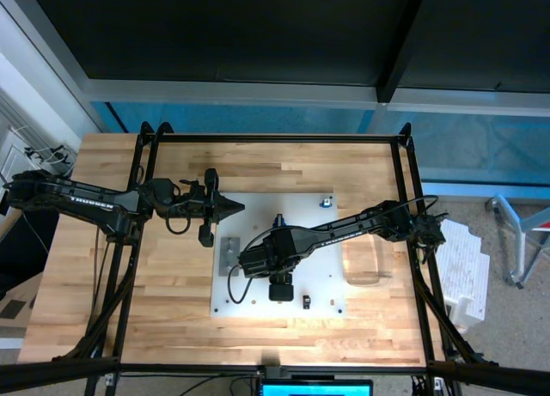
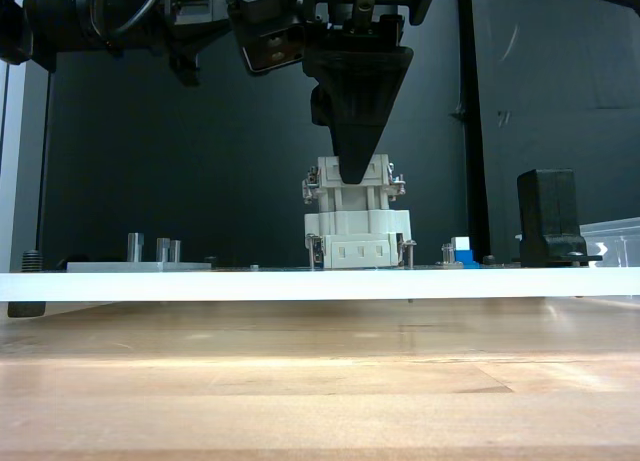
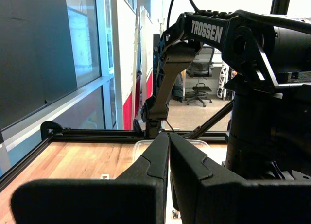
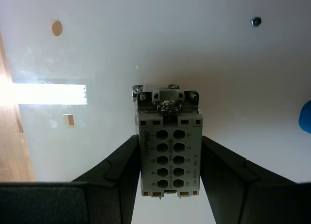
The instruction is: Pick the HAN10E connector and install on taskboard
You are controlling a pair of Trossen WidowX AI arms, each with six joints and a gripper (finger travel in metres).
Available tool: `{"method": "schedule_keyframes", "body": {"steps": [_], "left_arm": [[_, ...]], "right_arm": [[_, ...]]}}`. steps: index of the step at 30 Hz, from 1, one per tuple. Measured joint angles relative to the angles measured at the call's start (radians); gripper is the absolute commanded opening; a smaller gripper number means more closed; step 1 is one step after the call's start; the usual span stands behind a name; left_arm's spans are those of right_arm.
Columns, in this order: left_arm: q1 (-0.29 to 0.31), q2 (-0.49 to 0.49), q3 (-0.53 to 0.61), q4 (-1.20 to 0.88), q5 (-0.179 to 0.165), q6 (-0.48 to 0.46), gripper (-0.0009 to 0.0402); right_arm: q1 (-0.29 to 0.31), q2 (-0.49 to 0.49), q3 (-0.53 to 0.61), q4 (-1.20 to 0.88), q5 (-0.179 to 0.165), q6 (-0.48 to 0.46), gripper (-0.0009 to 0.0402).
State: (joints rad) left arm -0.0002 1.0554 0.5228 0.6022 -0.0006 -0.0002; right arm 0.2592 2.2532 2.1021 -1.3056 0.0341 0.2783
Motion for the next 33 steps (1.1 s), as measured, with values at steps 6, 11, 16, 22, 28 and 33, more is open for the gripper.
{"method": "schedule_keyframes", "body": {"steps": [6, 11, 16, 22, 28, 33], "left_arm": [[0.000, 0.000, 0.000, 0.000, 0.000, 0.000, 0.0001], [0.000, 0.000, 0.000, 0.000, 0.000, 0.000, 0.0001], [0.000, 0.000, 0.000, 0.000, 0.000, 0.000, 0.0001], [0.000, 0.000, 0.000, 0.000, 0.000, 0.000, 0.0001], [0.000, 0.000, 0.000, 0.000, 0.000, 0.000, 0.0001], [0.000, 0.000, 0.000, 0.000, 0.000, 0.000, 0.0001]], "right_arm": [[0.000, -0.004, 0.000, -0.002, 0.000, 0.000, 0.0009], [0.001, -0.008, 0.000, -0.005, 0.000, 0.000, 0.0009], [0.003, -0.008, 0.000, -0.004, 0.000, 0.000, 0.0009], [0.005, -0.008, -0.005, -0.002, 0.000, -0.001, 0.0009], [0.008, -0.011, -0.017, 0.012, -0.001, -0.001, 0.0009], [0.010, -0.016, -0.023, 0.017, -0.001, -0.001, 0.0009]]}}
